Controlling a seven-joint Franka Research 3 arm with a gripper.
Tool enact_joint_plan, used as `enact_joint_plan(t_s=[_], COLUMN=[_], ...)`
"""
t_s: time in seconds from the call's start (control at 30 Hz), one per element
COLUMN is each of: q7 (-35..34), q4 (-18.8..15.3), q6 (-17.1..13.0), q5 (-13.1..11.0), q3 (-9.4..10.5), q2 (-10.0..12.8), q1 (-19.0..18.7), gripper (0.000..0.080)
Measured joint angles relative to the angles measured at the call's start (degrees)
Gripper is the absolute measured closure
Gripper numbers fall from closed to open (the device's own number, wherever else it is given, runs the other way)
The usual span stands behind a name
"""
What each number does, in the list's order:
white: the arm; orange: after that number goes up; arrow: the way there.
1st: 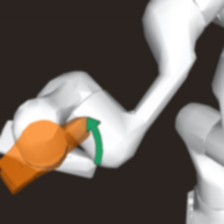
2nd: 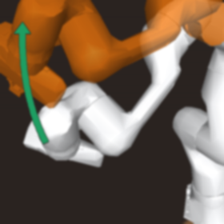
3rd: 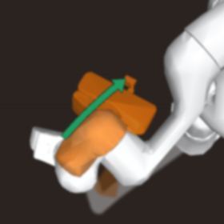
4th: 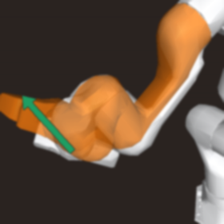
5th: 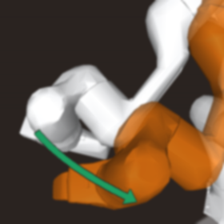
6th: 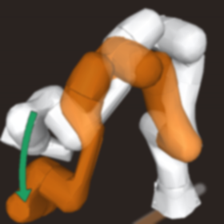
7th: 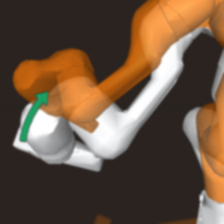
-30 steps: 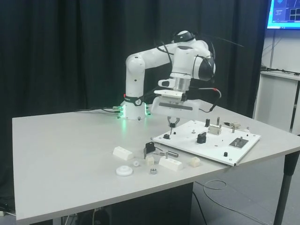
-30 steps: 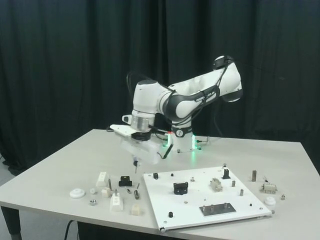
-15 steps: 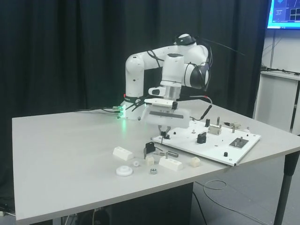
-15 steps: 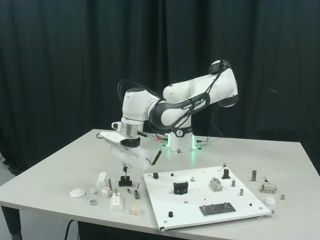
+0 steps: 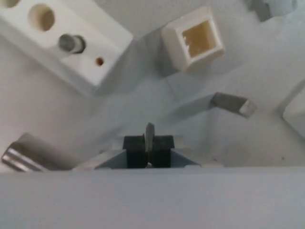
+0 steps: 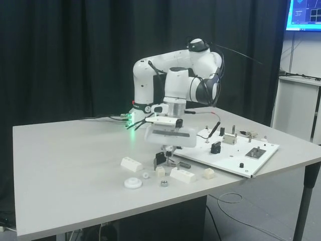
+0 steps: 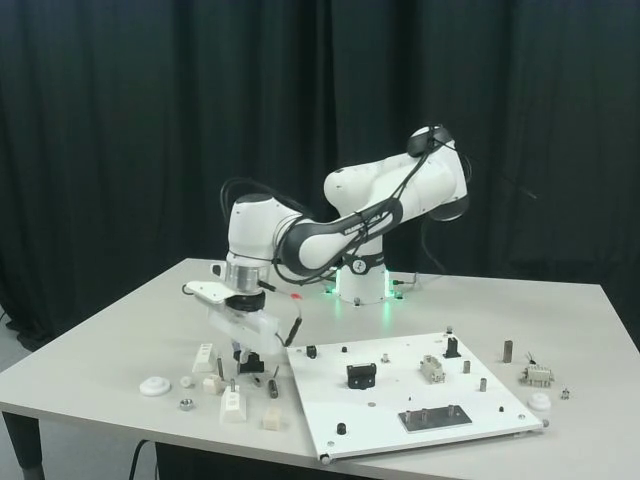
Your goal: Place square peg 1.
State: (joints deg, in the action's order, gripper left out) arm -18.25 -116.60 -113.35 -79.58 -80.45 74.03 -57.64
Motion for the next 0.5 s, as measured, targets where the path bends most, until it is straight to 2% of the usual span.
enact_joint_plan(t_s=[0.27, 0.5], q7=[1.1, 1.4], q4=[1.5, 2.1], q6=[0.2, 0.5], q5=[-1.1, -1.4], q3=[1.62, 2.23], q2=[0.0, 0.0], q1=[2.4, 3.2], gripper=[0.0774, 0.0774])
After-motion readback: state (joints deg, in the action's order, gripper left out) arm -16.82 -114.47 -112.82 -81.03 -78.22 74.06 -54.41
